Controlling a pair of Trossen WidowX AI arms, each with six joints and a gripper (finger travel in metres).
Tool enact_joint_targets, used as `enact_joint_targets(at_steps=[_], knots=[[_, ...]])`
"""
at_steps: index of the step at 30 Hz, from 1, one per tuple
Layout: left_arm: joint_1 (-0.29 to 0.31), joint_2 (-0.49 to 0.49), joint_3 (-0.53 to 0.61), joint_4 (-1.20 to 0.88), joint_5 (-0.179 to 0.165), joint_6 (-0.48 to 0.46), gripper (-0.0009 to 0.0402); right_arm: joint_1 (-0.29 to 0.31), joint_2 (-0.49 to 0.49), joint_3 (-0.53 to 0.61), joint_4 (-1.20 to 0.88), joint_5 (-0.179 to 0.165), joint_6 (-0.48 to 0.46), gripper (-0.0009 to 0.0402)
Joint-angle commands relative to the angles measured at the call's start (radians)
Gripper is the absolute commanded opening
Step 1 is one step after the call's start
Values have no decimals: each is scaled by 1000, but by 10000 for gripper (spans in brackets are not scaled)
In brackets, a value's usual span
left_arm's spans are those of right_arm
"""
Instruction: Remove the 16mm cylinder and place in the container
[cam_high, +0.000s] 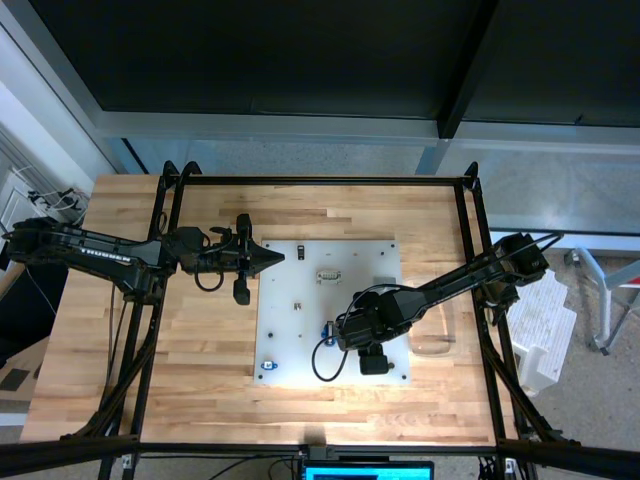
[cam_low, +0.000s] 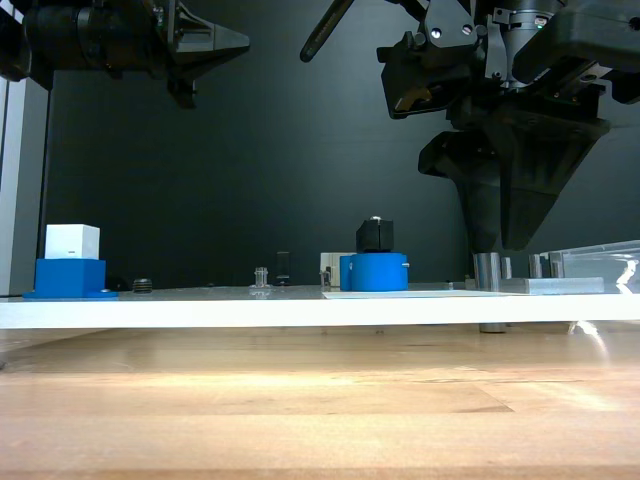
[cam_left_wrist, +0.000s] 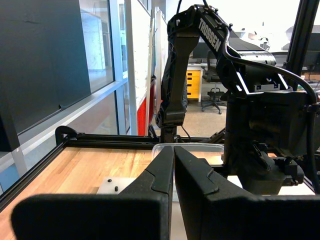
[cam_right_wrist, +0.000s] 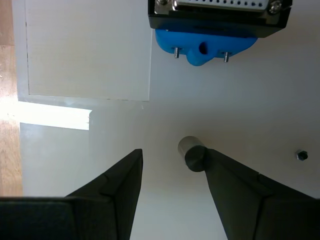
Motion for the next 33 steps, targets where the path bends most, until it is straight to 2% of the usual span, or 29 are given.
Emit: enact_joint_targets(at_steps=[1, 13, 25, 33], knots=[[0, 0, 0, 0, 0, 0, 0, -2, 0, 0, -9, 15, 0, 185], [0, 0, 0, 0, 0, 0, 0, 0, -9, 1, -11, 14, 0, 185], [0, 0, 0, 0, 0, 0, 0, 0, -63, 103, -123, 15, 0, 185], [0, 1, 0, -1, 0, 0, 0, 1, -65, 106, -127, 16, -4, 185]])
